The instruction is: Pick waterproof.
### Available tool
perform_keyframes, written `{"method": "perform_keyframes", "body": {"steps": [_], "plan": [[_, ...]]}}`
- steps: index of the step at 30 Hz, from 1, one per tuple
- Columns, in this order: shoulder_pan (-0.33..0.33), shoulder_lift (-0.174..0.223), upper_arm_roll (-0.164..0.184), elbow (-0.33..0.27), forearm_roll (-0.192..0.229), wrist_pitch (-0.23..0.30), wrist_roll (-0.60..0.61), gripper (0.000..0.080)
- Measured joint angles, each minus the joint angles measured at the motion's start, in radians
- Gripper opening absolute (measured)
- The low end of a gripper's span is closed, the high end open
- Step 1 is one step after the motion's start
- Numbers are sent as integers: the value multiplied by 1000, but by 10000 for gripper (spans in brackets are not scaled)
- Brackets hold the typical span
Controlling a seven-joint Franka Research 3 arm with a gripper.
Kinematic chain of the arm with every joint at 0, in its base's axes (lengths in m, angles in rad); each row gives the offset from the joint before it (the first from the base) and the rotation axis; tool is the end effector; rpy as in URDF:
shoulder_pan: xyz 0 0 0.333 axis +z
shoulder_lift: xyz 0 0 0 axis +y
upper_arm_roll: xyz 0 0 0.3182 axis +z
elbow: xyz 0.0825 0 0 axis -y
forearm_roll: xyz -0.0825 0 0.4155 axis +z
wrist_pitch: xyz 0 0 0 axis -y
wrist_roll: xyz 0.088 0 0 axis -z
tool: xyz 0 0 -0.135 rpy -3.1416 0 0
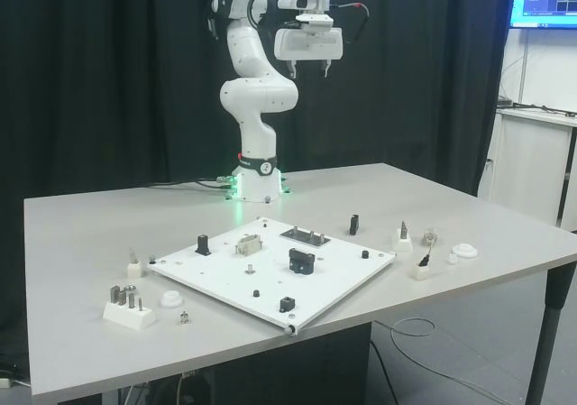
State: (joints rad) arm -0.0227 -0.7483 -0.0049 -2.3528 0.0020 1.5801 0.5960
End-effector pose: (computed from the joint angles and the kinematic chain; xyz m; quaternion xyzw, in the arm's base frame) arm 0.3466 -0.0096 0.5537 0.9519 -0.3061 -0.0125 0.0009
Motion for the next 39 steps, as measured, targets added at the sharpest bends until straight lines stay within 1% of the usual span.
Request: {"method": "perform_keyframes", "body": {"steps": [24,31,39], "plan": [[-3,28,0,8,0,3,8,800],[-3,34,0,11,0,8,45,800],[-6,37,0,11,-9,13,106,800]]}}
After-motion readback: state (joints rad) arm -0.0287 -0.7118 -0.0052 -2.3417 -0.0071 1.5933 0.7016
